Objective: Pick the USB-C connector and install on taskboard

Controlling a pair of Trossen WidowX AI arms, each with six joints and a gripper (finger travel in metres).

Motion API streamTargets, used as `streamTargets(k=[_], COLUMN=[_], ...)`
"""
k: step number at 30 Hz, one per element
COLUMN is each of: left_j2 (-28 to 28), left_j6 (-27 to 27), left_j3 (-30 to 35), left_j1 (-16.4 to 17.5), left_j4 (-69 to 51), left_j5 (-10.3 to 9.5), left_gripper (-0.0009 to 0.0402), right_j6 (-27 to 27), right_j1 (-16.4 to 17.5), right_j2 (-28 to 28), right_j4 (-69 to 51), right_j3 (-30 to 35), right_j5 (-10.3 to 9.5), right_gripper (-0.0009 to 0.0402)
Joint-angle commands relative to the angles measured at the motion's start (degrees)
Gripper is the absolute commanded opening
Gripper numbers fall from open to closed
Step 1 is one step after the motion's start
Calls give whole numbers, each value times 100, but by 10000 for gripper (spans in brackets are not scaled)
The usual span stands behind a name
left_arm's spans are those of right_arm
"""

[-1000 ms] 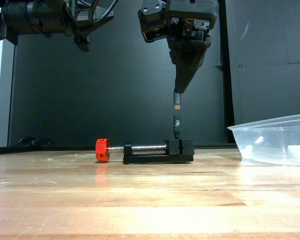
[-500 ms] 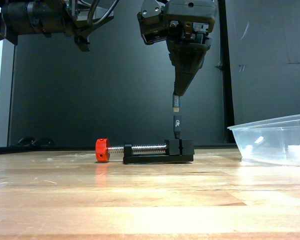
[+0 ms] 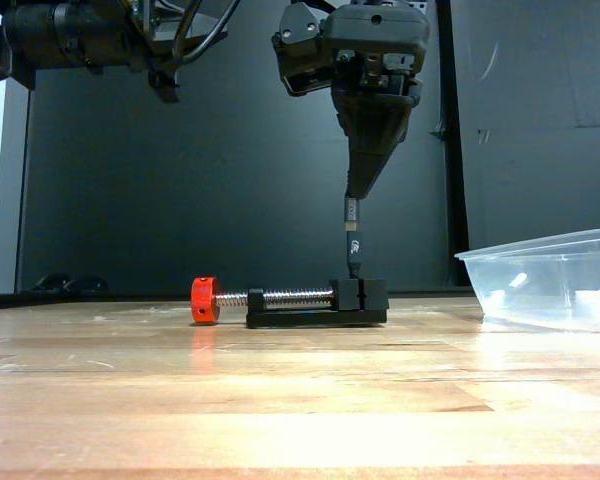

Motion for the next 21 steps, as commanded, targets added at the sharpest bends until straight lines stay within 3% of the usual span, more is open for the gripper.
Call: streamTargets(k=[1,21], left_j2=[2,2], left_j6=[0,0], left_j3=[2,2], left_j1=[0,0], left_j4=[0,0], left_j5=[2,2], left_gripper=[0,0], right_j6=[15,87], right_j1=[0,11], right_j2=[4,-15], right_j4=[-55,-55], right_j3=[4,4], right_j5=[-7,87], right_gripper=[0,0])
